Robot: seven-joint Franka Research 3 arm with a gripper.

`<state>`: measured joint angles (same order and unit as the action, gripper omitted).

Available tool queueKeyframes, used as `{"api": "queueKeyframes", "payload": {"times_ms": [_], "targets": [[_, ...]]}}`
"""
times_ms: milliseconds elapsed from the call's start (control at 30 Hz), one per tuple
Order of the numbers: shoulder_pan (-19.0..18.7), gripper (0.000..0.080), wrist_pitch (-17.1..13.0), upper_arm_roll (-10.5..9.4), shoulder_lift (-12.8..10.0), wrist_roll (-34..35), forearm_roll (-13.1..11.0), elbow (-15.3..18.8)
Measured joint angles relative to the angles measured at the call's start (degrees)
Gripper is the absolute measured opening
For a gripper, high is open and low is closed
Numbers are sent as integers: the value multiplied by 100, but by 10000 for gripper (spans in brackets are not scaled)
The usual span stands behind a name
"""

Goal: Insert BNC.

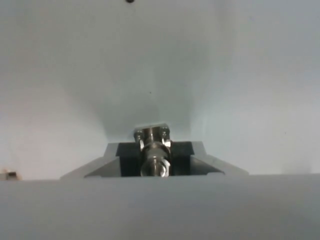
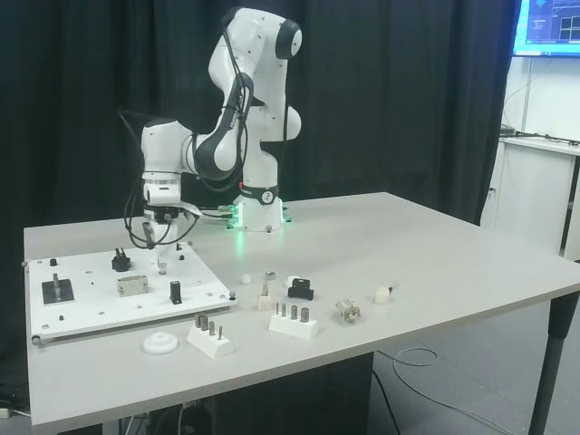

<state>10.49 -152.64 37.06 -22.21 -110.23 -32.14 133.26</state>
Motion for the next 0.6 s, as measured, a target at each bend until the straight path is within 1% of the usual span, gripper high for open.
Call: {"api": "queueKeyframes", "payload": {"times_ms": [233,600], "targets": [[-7,120,-28,0,0,443,-8,11],[-44,120,-48,31,2,1495,-8,27]]}}
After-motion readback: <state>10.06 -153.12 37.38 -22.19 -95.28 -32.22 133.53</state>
